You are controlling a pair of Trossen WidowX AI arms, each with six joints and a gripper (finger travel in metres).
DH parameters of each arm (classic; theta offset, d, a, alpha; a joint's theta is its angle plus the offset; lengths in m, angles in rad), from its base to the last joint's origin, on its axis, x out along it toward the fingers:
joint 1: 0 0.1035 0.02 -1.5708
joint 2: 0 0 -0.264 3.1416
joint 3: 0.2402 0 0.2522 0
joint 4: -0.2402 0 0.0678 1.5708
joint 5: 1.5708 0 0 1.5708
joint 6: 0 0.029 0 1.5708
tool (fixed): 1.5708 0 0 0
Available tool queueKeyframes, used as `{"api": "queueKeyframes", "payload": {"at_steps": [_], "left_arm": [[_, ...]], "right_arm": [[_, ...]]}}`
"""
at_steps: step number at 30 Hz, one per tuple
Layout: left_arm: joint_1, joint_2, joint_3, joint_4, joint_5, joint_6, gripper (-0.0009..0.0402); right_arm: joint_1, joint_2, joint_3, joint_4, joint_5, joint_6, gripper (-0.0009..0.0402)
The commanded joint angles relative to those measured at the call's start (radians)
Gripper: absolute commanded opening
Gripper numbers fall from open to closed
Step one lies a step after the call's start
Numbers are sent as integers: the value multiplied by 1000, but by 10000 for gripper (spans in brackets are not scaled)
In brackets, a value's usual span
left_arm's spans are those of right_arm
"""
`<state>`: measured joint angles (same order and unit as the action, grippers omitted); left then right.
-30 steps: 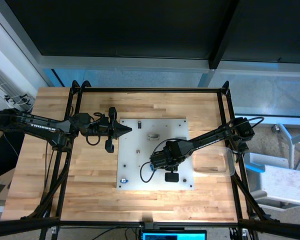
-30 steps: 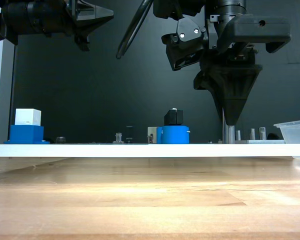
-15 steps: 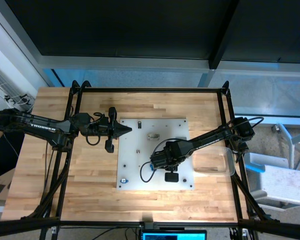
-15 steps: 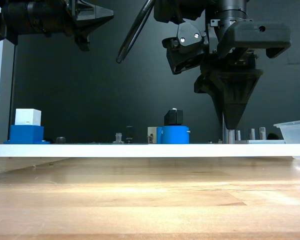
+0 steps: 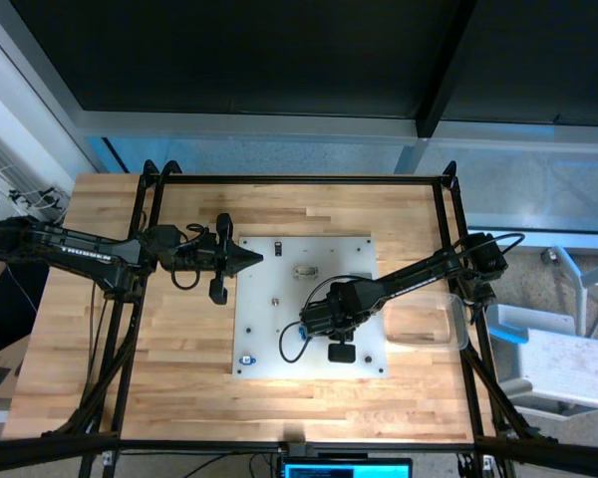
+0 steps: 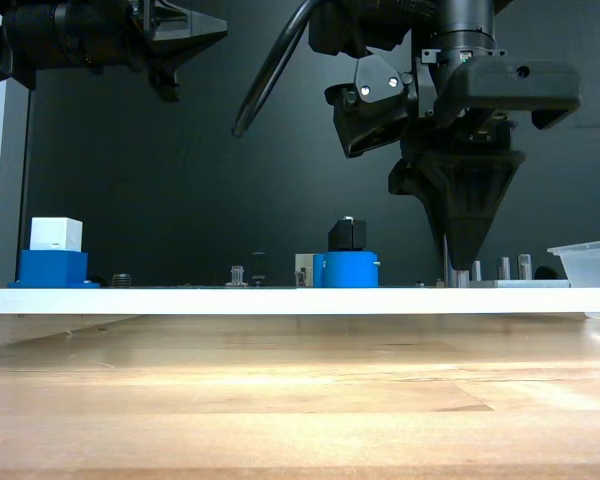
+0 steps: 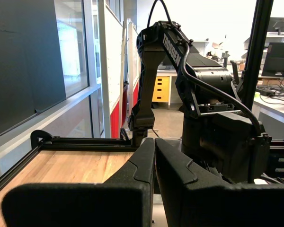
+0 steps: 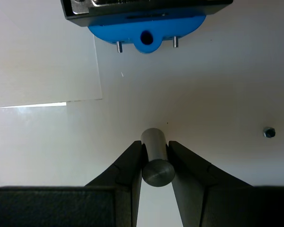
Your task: Pick the 16mm cylinder and place it in the taskboard
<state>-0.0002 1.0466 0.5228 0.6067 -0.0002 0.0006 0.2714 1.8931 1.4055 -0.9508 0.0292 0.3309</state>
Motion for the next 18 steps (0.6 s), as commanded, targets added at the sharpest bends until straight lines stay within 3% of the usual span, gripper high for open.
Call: {"api": "queueKeyframes", "payload": {"at_steps": [1,18], "left_arm": [[0,0,0,0,0,0,0],[0,0,0,0,0,0,0]], "right_arm": [[-1,0,-7,10,4,1,39],[-2,0,-23,30,4,5,39]]}}
